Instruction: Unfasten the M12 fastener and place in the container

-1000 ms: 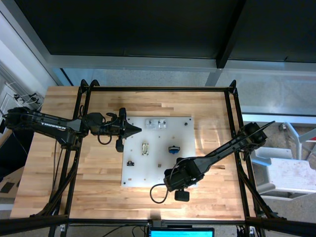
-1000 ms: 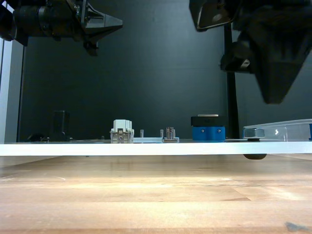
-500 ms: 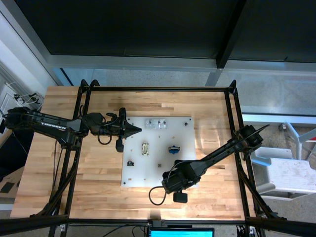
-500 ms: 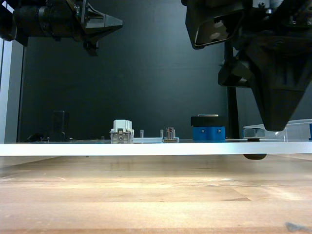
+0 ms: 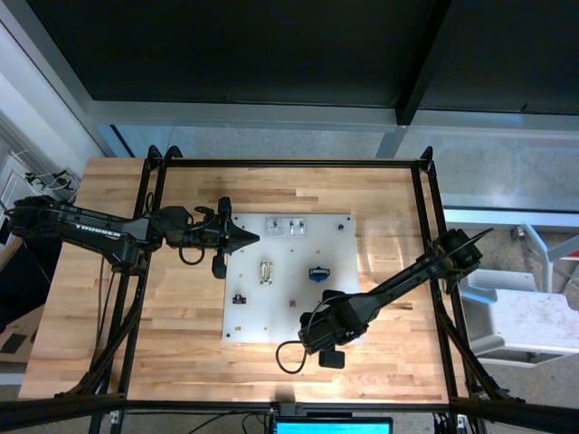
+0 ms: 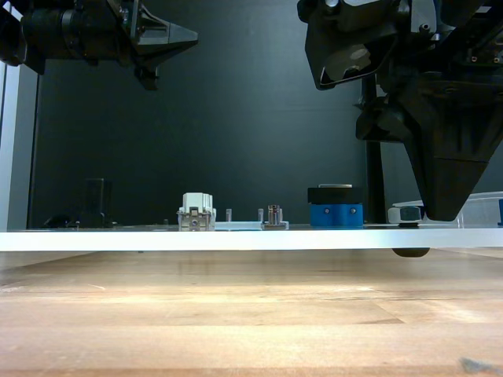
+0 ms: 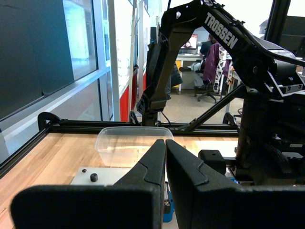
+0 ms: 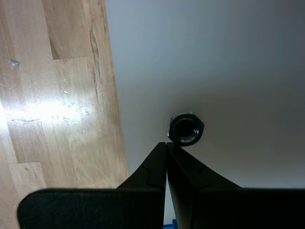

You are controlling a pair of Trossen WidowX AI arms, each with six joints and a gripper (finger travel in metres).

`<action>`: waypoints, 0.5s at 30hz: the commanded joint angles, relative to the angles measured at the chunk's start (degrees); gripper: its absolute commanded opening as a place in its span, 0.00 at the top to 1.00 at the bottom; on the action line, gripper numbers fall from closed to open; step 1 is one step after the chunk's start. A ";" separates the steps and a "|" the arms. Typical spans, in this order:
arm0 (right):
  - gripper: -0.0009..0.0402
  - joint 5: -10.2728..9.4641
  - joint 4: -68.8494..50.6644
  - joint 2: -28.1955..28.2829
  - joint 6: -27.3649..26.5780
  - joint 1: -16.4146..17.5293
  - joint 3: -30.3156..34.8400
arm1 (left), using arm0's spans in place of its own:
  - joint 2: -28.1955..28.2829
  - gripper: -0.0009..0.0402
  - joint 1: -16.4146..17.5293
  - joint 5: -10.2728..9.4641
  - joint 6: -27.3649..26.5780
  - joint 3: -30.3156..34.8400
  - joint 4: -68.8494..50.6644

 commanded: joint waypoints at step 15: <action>0.98 14.75 -10.16 -3.87 7.56 0.02 0.98 | 0.02 0.98 0.00 0.02 0.02 0.02 0.07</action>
